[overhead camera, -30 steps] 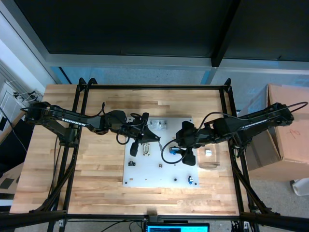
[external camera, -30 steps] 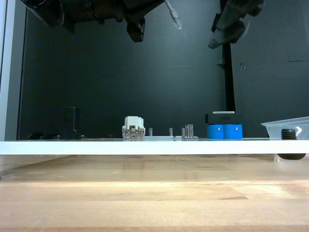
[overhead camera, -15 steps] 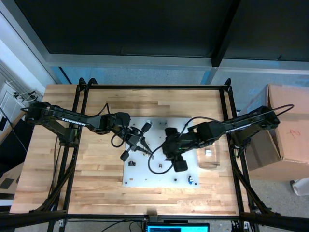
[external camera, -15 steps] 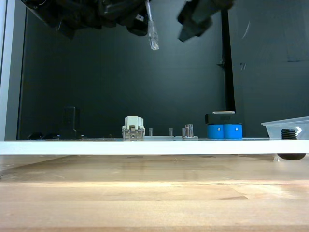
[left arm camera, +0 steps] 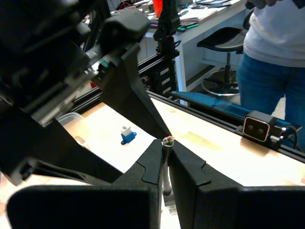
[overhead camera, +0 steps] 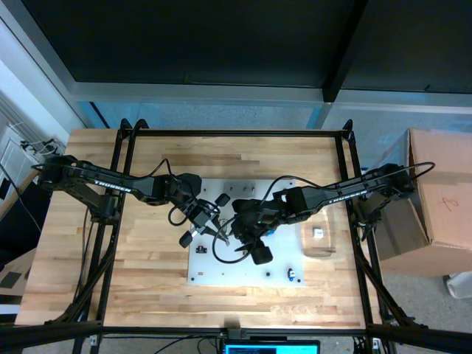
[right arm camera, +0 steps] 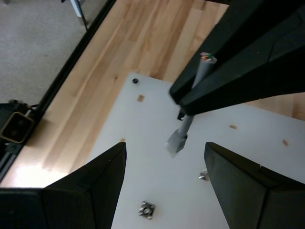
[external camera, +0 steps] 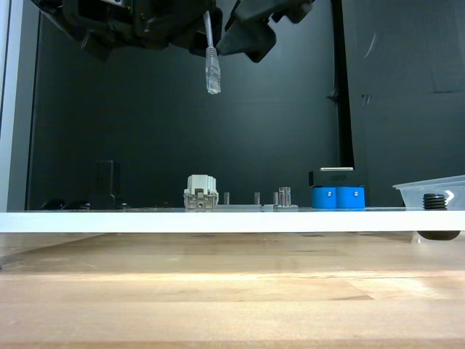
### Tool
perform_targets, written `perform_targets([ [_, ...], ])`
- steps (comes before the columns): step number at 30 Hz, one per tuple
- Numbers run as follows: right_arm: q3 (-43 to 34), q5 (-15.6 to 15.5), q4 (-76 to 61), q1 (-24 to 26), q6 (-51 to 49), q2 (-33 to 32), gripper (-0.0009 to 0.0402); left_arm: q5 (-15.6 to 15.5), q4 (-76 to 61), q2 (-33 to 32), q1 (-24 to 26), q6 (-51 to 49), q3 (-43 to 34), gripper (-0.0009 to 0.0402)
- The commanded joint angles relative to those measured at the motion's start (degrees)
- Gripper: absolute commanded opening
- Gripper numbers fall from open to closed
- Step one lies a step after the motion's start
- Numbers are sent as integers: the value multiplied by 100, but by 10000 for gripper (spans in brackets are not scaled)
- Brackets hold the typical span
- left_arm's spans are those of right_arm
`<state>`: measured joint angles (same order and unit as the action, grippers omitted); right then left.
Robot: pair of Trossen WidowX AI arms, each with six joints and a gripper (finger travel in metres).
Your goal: Pick the RJ45 connector and install on the taskboard
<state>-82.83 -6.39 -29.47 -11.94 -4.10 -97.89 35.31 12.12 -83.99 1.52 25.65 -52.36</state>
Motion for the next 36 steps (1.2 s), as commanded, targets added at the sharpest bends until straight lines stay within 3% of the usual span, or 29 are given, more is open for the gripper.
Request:
perform_targets([
  [1,7,11,57,26,-81,-94,227,-59,-33,-2,-9,13,0,-1],
  [7,15,-94,326,66,-149,-205,216,-63,-2,-2,-22,22,2,-1],
  [27,31,-83,455,85,-365,-289,102,-114,-103,-2,-57,44,0,-1],
  [36,31,-118,472,87,-367,-289,23,-157,-59,-2,-68,44,0,0],
])
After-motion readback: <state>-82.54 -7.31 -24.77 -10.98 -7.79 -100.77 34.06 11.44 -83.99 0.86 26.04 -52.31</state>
